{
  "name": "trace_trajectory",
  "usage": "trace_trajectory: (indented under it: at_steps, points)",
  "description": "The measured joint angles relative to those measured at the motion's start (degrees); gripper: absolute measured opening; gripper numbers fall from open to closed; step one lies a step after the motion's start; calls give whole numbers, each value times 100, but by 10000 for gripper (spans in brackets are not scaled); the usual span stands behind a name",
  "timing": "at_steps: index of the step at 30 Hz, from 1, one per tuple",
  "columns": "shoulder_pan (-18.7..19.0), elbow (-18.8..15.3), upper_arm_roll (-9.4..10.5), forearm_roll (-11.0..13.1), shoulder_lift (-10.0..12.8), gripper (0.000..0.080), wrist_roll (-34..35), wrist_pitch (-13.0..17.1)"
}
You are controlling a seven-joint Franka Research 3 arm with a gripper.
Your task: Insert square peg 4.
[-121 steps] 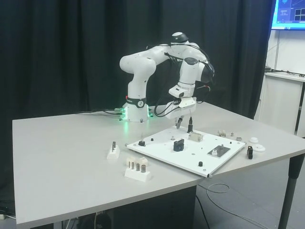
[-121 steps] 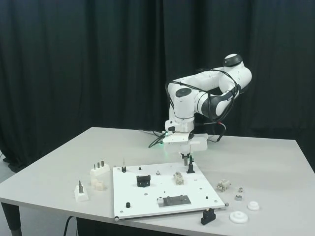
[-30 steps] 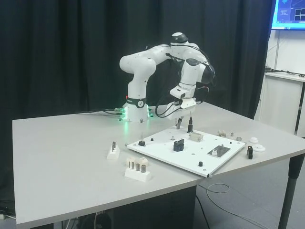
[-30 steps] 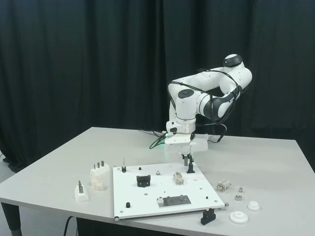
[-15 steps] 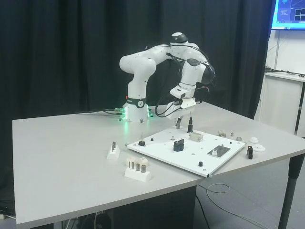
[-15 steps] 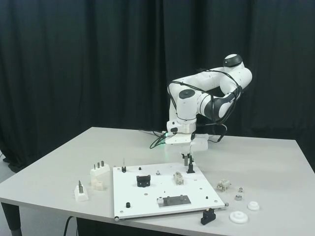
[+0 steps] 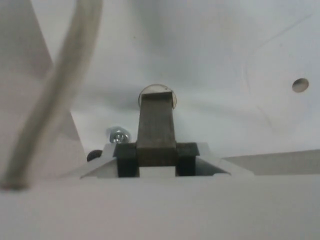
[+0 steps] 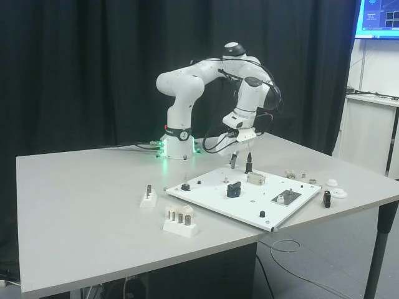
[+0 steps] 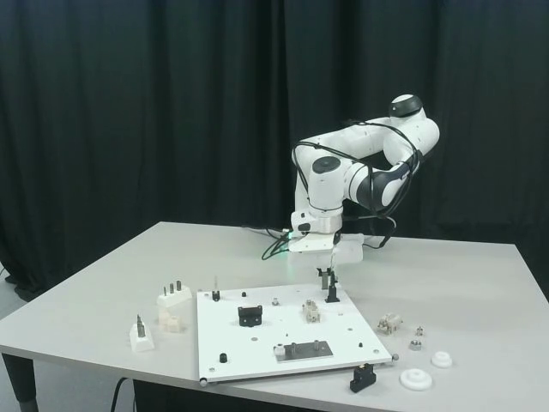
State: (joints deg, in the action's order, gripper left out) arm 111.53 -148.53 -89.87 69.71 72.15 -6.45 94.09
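Square peg standing in the white board, gripper lifted above it.

The peg (image 7: 156,125), a dull flat-sided metal bar, stands upright in the smooth white board (image 9: 257,348) near its far edge, at about 1 o'clock from the board's middle in the second room view, just beside a black post (image 9: 332,294). The gripper (image 9: 324,254) hangs directly above, apart from the peg; whether its fingers are spread or pressed together cannot be told. At 9 o'clock from the board, white blocks (image 9: 174,307) holding thin pins sit on the matte grey table (image 9: 103,292).
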Motion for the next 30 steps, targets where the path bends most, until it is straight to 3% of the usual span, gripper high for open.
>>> trace_trajectory:
  at_steps: [14, 30]
  points:
    - [1, -1, 2, -2, 0, 152, -483, 25]
    - [3, -5, 4, -31, 0, 152, -527, 23]
